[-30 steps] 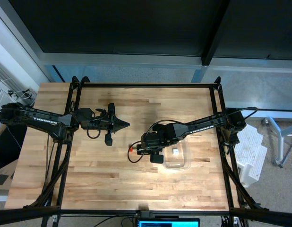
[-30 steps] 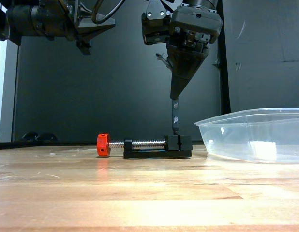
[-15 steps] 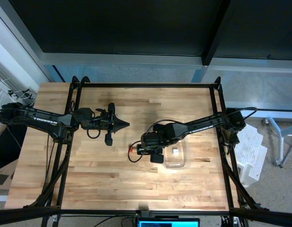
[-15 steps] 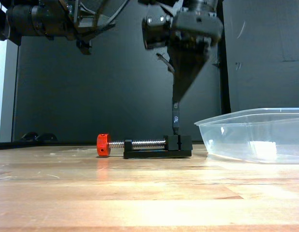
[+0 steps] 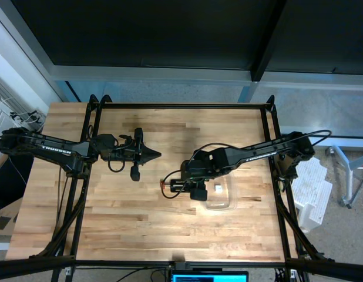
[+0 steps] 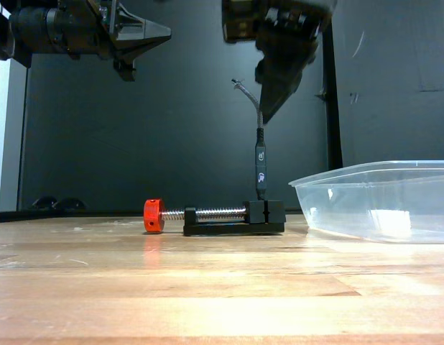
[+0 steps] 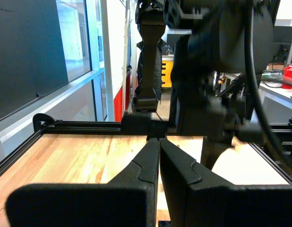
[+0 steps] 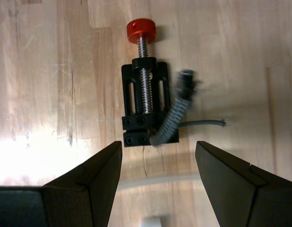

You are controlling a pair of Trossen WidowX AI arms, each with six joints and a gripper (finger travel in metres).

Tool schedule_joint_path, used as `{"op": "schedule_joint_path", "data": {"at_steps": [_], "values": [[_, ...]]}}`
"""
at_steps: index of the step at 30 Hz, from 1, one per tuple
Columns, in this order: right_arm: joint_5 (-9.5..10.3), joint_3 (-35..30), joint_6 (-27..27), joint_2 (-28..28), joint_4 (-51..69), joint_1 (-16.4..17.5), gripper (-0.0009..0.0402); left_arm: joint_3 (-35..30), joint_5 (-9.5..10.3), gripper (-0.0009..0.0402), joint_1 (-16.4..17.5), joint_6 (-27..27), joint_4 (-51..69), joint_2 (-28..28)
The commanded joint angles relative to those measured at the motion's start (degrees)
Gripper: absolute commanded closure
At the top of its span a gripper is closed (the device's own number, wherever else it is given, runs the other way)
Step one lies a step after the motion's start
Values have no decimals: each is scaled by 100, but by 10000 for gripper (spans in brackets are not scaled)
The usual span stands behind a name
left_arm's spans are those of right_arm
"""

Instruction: Pick the USB-C connector and install on taskboard

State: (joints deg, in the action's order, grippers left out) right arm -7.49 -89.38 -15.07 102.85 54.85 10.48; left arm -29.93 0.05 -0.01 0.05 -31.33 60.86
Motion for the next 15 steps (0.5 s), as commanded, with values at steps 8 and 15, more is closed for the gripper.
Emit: {"op": "schedule_joint_path", "data": {"at_steps": [8, 15], "values": [[2, -13, 52, -118, 155, 2, 200, -2, -2, 393, 0, -2, -2, 0], [-4, 33, 269, -302, 72, -7, 241, -2, -2, 393, 0, -2, -2, 0]]}}
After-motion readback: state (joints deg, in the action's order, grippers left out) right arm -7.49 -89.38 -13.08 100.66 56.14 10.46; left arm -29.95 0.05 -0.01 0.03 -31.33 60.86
